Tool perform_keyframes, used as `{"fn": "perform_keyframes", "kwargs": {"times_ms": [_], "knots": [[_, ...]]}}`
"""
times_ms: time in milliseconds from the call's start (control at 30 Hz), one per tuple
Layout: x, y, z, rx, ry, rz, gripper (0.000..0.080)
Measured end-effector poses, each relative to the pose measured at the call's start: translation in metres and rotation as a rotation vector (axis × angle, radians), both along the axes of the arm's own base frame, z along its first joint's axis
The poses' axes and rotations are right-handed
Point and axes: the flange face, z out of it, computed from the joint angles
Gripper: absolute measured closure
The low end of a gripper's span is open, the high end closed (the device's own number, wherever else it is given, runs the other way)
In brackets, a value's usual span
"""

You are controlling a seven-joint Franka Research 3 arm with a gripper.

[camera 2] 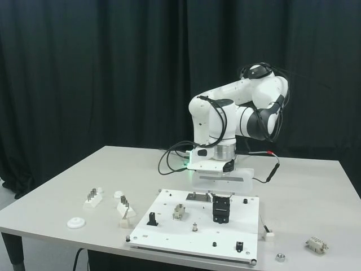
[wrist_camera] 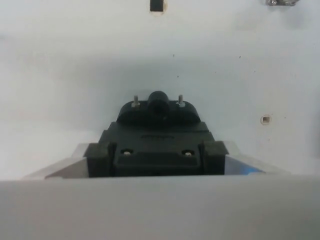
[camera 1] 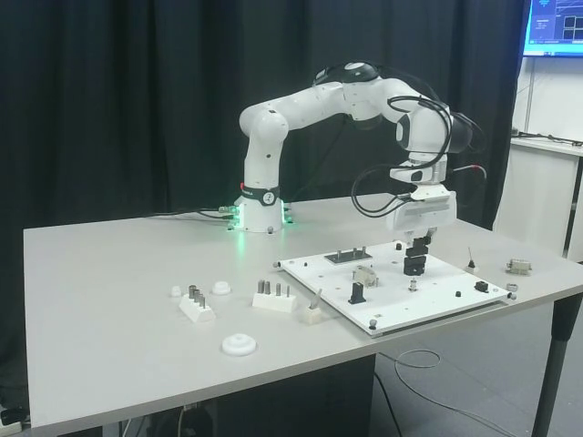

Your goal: Insert D-SUB.

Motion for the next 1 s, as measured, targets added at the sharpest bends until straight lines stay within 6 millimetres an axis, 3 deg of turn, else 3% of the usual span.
{"fn": "perform_keyframes", "kwargs": {"times_ms": [1000], "knots": [[-0.0014, 0.0003, -0.0001, -0.010, 0.005, -0.019, 0.0421]]}}
